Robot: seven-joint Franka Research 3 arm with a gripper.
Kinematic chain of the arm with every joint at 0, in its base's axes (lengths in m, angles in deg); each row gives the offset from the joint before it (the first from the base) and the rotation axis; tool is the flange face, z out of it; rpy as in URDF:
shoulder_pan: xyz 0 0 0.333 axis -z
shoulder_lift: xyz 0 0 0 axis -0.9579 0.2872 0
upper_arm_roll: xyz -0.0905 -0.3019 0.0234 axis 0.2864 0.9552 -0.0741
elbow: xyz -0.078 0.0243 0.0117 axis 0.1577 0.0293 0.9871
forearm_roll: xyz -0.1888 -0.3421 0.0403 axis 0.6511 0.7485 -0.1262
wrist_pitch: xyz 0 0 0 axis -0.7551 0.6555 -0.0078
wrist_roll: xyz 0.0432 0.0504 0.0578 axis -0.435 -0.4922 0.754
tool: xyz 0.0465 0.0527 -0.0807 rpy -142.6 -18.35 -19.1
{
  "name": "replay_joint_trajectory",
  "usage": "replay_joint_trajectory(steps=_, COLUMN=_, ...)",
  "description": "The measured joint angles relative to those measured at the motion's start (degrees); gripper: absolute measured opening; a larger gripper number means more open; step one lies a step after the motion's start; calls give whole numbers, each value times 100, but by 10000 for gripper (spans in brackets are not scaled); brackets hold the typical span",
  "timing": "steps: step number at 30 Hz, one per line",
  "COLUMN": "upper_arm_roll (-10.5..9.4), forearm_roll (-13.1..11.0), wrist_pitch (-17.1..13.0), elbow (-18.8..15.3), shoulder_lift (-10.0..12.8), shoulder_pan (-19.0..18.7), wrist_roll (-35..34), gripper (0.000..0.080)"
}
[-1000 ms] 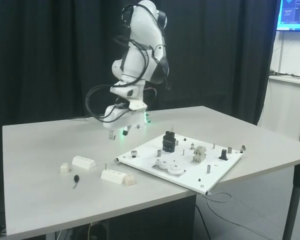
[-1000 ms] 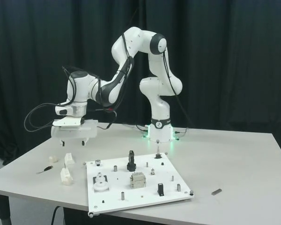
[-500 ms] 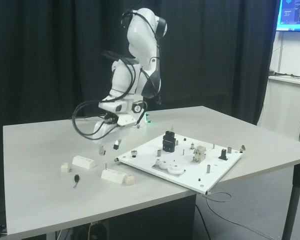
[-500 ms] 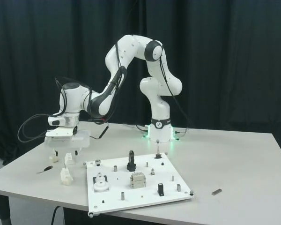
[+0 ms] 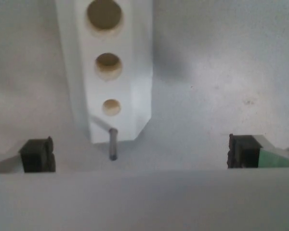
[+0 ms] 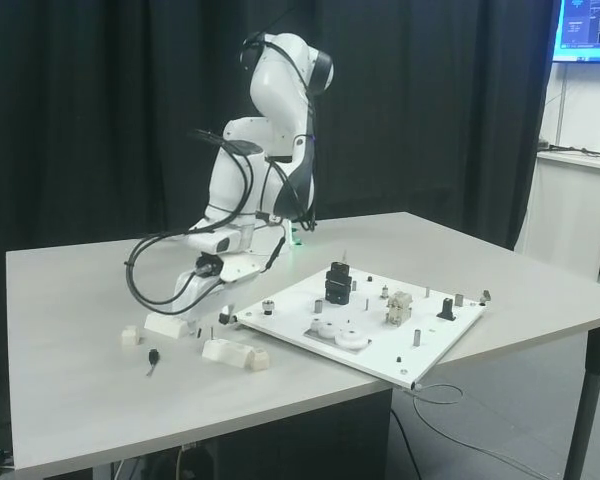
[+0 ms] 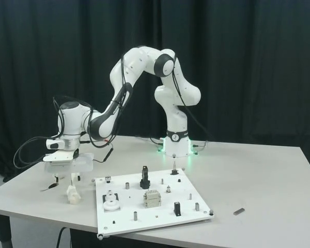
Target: Pick round peg 1.
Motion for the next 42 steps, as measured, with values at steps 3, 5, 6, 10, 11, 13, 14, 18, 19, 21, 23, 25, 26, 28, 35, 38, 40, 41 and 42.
replay_joint_trajectory(steps=3, upper_arm_roll=-37, forearm_roll=-63, wrist_pitch=29, elbow=96, shoulder_lift=95, shoulder_pan=63, wrist_roll=7, gripper=800)
replay_joint_trajectory(steps=5, upper_arm_roll=-52, forearm_roll=-83, wrist_pitch=80, elbow=155, shoulder_lift=153, shoulder_pan=98, wrist_roll=24, gripper=800)
replay_joint_trajectory(steps=6, upper_arm_roll=-53, forearm_roll=-86, wrist_pitch=106, elbow=185, shoulder_lift=182, shoulder_pan=112, wrist_roll=33, gripper=800)
replay_joint_trajectory(steps=10, upper_arm_roll=-56, forearm_roll=-89, wrist_pitch=240, elbow=293, shoulder_lift=282, shoulder_pan=155, wrist_roll=108, gripper=800)
replay_joint_trajectory(steps=11, upper_arm_roll=-56, forearm_roll=-91, wrist_pitch=280, elbow=319, shoulder_lift=305, shoulder_pan=164, wrist_roll=141, gripper=800)
replay_joint_trajectory(steps=13, upper_arm_roll=-57, forearm_roll=-101, wrist_pitch=359, elbow=374, shoulder_lift=349, shoulder_pan=180, wrist_roll=199, gripper=800)
replay_joint_trajectory(steps=14, upper_arm_roll=-59, forearm_roll=-110, wrist_pitch=394, elbow=396, shoulder_lift=367, shoulder_pan=187, wrist_roll=223, gripper=678)
replay_joint_trajectory(steps=18, upper_arm_roll=-74, forearm_roll=-175, wrist_pitch=527, elbow=483, shoulder_lift=430, shoulder_pan=222, wrist_roll=311, gripper=520)
replay_joint_trajectory(steps=19, upper_arm_roll=-75, forearm_roll=-187, wrist_pitch=570, elbow=505, shoulder_lift=435, shoulder_pan=226, wrist_roll=326, gripper=520)
replay_joint_trajectory(steps=21, upper_arm_roll=-79, forearm_roll=-220, wrist_pitch=658, elbow=541, shoulder_lift=445, shoulder_pan=236, wrist_roll=342, gripper=520)
replay_joint_trajectory(steps=23, upper_arm_roll=-79, forearm_roll=-262, wrist_pitch=720, elbow=568, shoulder_lift=448, shoulder_pan=238, wrist_roll=345, gripper=344)
replay_joint_trajectory(steps=25, upper_arm_roll=-79, forearm_roll=-304, wrist_pitch=795, elbow=604, shoulder_lift=447, shoulder_pan=238, wrist_roll=349, gripper=344)
replay_joint_trajectory(steps=26, upper_arm_roll=-79, forearm_roll=-313, wrist_pitch=830, elbow=624, shoulder_lift=447, shoulder_pan=239, wrist_roll=352, gripper=344)
replay_joint_trajectory(steps=28, upper_arm_roll=-79, forearm_roll=-318, wrist_pitch=911, elbow=671, shoulder_lift=447, shoulder_pan=238, wrist_roll=352, gripper=144)
replay_joint_trajectory(steps=35, upper_arm_roll=-78, forearm_roll=-322, wrist_pitch=1139, elbow=817, shoulder_lift=447, shoulder_pan=240, wrist_roll=352, gripper=144)
replay_joint_trajectory(steps=38, upper_arm_roll=-72, forearm_roll=-322, wrist_pitch=1228, elbow=871, shoulder_lift=447, shoulder_pan=241, wrist_roll=352, gripper=24)
replay_joint_trajectory(steps=40, upper_arm_roll=-67, forearm_roll=-322, wrist_pitch=1270, elbow=904, shoulder_lift=447, shoulder_pan=241, wrist_roll=352, gripper=24)
replay_joint_trajectory(steps=41, upper_arm_roll=-64, forearm_roll=-322, wrist_pitch=1297, elbow=922, shoulder_lift=447, shoulder_pan=241, wrist_roll=352, gripper=24)
replay_joint_trajectory(steps=42, upper_arm_roll=-60, forearm_roll=-322, wrist_pitch=1327, elbow=943, shoulder_lift=447, shoulder_pan=241, wrist_roll=352, gripper=24)
